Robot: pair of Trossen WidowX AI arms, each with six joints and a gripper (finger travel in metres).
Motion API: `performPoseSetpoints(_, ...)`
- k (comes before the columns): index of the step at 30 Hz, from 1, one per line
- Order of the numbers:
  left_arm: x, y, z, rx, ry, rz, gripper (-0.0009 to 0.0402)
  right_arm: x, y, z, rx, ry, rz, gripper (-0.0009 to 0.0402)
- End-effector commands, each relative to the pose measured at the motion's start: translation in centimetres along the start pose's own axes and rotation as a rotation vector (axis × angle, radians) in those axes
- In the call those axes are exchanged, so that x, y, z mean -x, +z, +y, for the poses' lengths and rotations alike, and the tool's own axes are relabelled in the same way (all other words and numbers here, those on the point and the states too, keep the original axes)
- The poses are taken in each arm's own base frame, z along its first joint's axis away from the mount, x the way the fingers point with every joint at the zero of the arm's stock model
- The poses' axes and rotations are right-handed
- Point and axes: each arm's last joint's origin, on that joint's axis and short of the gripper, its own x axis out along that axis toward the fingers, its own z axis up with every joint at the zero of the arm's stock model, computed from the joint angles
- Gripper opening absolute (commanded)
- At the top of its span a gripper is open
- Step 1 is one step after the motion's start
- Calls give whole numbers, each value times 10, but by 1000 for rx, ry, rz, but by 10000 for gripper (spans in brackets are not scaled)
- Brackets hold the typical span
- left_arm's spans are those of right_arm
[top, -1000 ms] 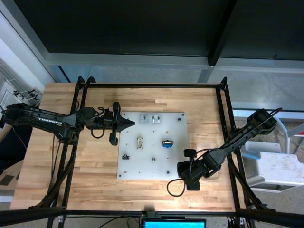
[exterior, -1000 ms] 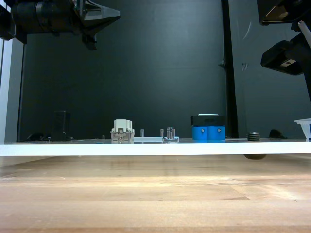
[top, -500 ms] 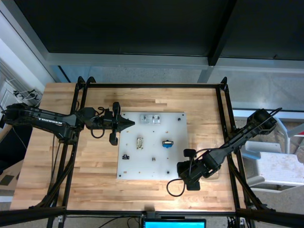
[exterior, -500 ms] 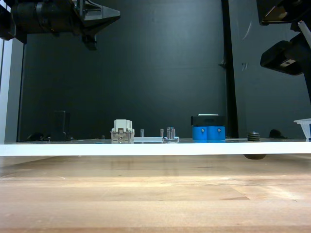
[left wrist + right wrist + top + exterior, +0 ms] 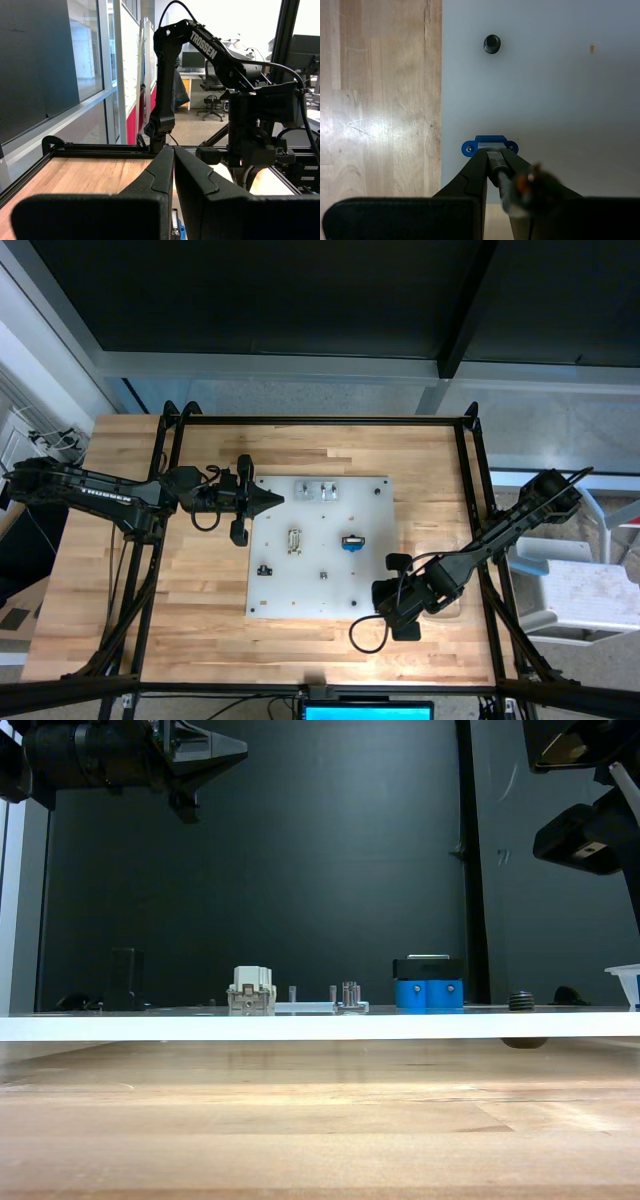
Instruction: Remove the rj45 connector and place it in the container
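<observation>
Jaws clamp the rj45 connector (image 5: 495, 162) in the right gripper (image 5: 496, 152) over the board (image 5: 545, 90); left gripper (image 5: 173, 148) aloft, jaws together.

Fingers (image 5: 469, 181) of right gripper (image 5: 492, 153) tight around rj45 connector (image 5: 494, 160), above white board (image 5: 560, 100).

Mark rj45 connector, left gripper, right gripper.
rj45 connector (image 5: 495, 161): right wrist view, grey body in the grip.
right gripper (image 5: 491, 152): right wrist view, fingertip gap, shut on connector over white board (image 5: 545, 100).
left gripper (image 5: 278, 499): high view, shut fingertips, over board's left edge.
</observation>
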Motion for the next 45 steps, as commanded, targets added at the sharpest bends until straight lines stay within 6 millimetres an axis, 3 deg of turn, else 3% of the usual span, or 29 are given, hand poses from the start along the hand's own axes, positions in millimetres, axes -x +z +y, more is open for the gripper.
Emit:
performPoseSetpoints(1,0,0,0,0,0,0,1,4,1,1,5,1,2,0)
performPoseSetpoints(9,0,0,0,0,0,0,1,18,3,0,-3,6,-3,0)
performPoseSetpoints(21,0,0,0,0,0,0,1,65,2,-10,-21,38,-57,0)
performPoseSetpoints(31,0,0,0,0,0,0,1,71,-4,-14,-22,18,-40,0)
performPoseSetpoints(45,0,0,0,0,0,0,1,76,-57,-31,-43,14,23,0)
